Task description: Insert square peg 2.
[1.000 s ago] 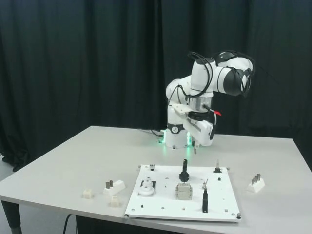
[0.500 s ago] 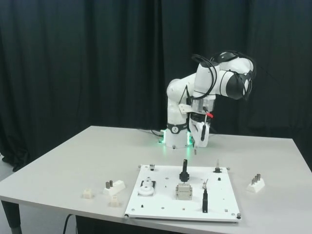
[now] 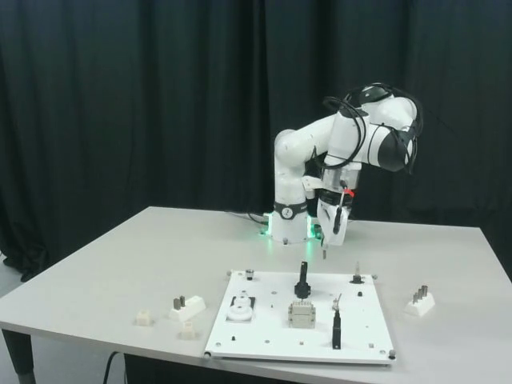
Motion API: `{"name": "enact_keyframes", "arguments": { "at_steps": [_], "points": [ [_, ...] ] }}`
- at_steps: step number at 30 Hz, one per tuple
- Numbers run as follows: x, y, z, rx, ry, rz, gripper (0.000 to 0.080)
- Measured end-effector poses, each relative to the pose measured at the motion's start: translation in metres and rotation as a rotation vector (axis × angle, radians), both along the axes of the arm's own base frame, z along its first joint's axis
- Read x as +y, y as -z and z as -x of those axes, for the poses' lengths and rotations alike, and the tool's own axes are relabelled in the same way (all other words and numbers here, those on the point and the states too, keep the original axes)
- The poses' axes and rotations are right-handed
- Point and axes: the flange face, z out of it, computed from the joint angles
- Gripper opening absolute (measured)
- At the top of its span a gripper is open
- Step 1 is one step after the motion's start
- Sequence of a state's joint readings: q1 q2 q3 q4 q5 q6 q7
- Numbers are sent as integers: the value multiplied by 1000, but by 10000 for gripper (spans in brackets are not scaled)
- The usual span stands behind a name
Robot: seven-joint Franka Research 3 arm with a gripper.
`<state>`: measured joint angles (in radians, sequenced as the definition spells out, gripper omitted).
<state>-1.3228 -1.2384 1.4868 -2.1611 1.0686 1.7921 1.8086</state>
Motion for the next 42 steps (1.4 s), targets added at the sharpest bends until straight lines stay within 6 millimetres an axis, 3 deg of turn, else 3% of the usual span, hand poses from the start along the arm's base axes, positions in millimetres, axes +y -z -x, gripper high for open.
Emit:
{"name": "enact_keyframes", "arguments": {
  "at_steps": [21, 42],
  "points": [
    [12, 31, 7, 11, 35, 2, 76],
    [4, 65, 11, 4, 66, -33, 76]
  ]
}}
